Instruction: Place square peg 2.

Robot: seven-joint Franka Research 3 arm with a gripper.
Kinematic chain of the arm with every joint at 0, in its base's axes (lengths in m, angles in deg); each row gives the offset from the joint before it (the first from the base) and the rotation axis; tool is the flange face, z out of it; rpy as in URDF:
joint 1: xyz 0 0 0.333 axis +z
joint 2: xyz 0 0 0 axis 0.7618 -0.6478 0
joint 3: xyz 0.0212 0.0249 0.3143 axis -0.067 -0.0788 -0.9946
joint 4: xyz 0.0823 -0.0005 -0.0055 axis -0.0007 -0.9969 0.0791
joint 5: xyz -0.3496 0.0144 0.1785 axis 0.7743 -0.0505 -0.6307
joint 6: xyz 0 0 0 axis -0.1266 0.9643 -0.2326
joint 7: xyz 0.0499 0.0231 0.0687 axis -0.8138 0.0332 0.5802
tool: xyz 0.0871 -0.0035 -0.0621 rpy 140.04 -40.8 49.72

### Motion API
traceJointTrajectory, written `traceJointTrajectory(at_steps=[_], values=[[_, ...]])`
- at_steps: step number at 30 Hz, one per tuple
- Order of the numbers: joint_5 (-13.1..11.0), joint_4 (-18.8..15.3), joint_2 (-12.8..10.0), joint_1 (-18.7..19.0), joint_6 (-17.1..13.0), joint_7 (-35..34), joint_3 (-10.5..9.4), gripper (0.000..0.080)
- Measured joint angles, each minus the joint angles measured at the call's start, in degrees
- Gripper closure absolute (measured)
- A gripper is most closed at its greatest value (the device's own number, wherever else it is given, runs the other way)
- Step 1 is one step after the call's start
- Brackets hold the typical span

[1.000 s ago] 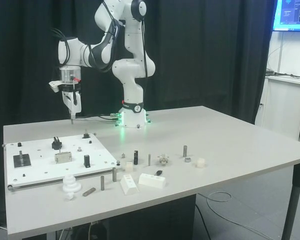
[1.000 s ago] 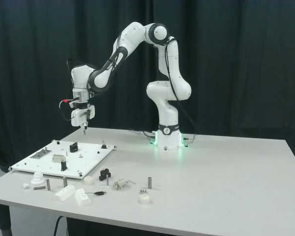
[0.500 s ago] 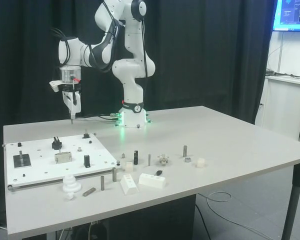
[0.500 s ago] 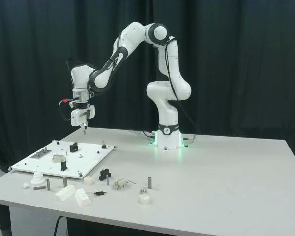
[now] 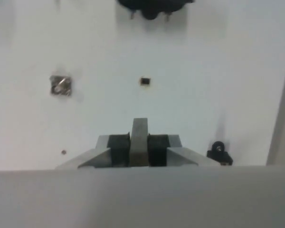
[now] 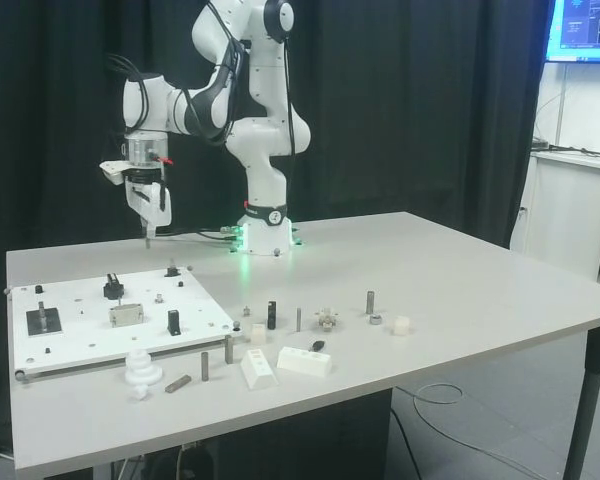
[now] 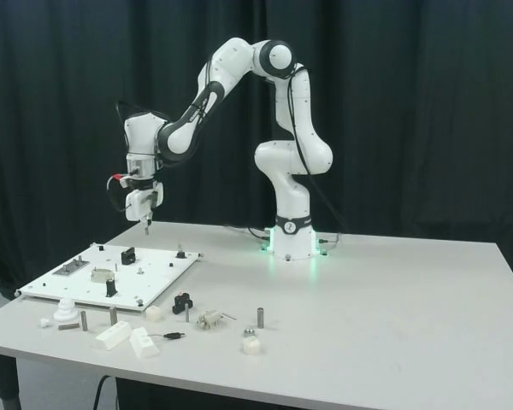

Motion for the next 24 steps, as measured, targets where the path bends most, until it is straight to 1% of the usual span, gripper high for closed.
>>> traceJointTrajectory(at_steps=[5, 11, 17, 24], values=[[0.0, -0.01, 0.07, 0.11, -0.4, 3.28, -2.04, 0.0727], [-0.33, -0.06, 0.09, 0.26, -0.54, 10.14, -5.43, 0.0727], [-1.86, -0.15, 0.09, 0.42, -1.1, 14.81, -9.2, 0.0727], [-3.2, -0.64, -0.11, 0.89, -2.42, 20.82, -12.94, 0.0727]])
